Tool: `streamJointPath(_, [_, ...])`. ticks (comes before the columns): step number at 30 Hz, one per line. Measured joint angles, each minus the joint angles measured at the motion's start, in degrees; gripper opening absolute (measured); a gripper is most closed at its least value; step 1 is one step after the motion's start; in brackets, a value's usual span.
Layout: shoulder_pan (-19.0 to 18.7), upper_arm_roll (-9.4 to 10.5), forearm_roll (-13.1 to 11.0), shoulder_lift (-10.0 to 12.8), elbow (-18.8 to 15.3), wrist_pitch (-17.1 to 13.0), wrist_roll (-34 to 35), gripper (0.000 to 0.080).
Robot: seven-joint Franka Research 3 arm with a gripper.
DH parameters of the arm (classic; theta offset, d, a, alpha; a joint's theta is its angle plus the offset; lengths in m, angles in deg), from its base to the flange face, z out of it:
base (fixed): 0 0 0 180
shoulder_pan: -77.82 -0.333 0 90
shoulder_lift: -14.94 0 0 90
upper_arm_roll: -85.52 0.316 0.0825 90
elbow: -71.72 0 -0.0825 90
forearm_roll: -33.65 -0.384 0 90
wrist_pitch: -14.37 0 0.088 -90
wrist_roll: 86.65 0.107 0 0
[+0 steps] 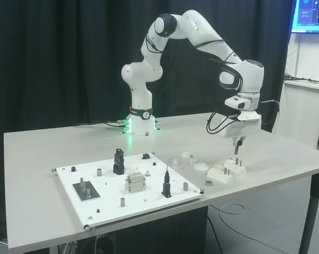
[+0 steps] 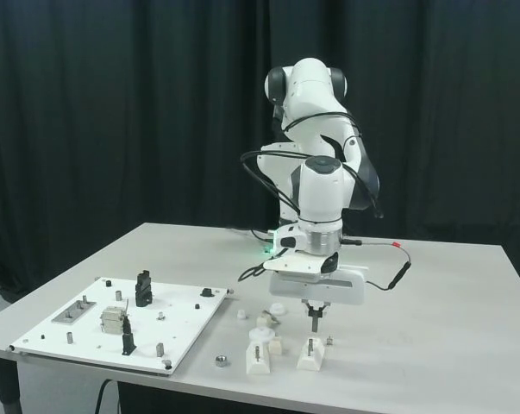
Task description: Insert square peg 3.
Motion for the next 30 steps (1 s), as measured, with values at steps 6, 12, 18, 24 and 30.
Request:
streamJointPath(6, [0.08,-0.34,0.0,-0.04,0.19,0.0,-0.65,0.0109])
streamJointPath(12, [0.21,-0.56,0.0,-0.04,0.4,0.0,-0.84,0.0109])
streamJointPath(18, [0.21,-0.89,-0.01,-0.04,0.63,-0.01,-0.85,0.0109])
streamJointPath(24, [0.21,-1.45,-0.43,-0.04,0.71,-0.28,-0.64,0.0109])
streamJointPath(30, [0.21,-2.65,-0.43,-0.04,1.1,-0.74,-0.22,0.0109])
